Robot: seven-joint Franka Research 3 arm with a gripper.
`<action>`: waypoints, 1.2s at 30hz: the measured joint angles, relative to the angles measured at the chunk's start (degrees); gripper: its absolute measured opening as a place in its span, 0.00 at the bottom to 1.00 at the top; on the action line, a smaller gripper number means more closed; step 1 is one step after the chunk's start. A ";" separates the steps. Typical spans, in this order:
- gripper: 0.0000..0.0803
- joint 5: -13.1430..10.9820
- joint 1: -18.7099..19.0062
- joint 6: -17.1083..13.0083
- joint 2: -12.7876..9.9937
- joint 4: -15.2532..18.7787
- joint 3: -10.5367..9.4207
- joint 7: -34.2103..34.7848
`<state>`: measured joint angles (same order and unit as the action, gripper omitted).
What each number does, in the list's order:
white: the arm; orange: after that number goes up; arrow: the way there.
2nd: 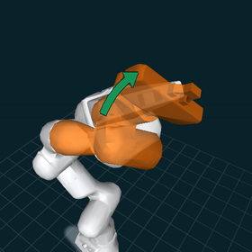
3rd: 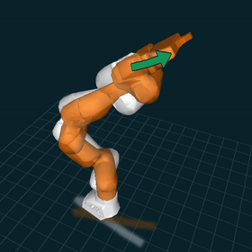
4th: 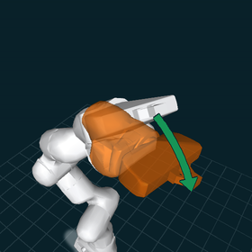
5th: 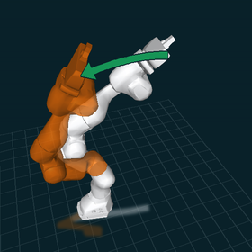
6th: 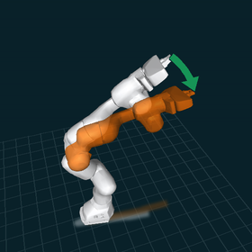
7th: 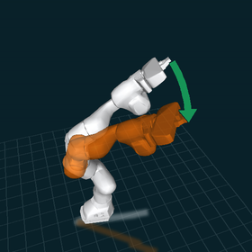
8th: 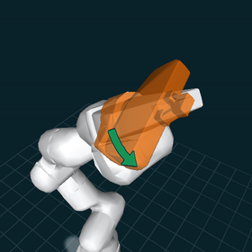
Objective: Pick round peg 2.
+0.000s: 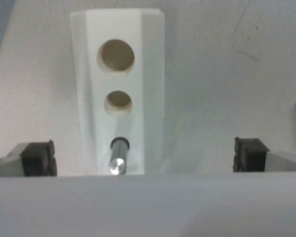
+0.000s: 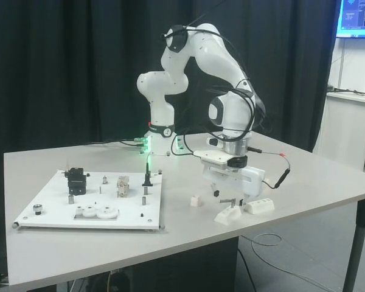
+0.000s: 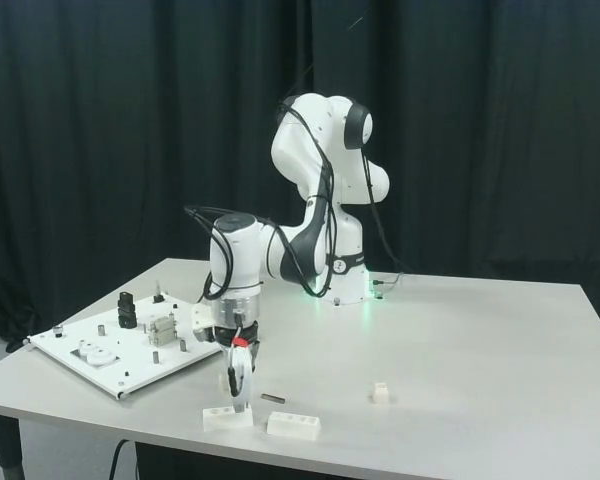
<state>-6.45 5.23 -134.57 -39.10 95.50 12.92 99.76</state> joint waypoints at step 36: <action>0.20 0.17 0.00 -5.55 -0.59 1.94 -0.44 -1.06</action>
<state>-6.28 5.23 -140.12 -39.69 97.44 12.49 98.70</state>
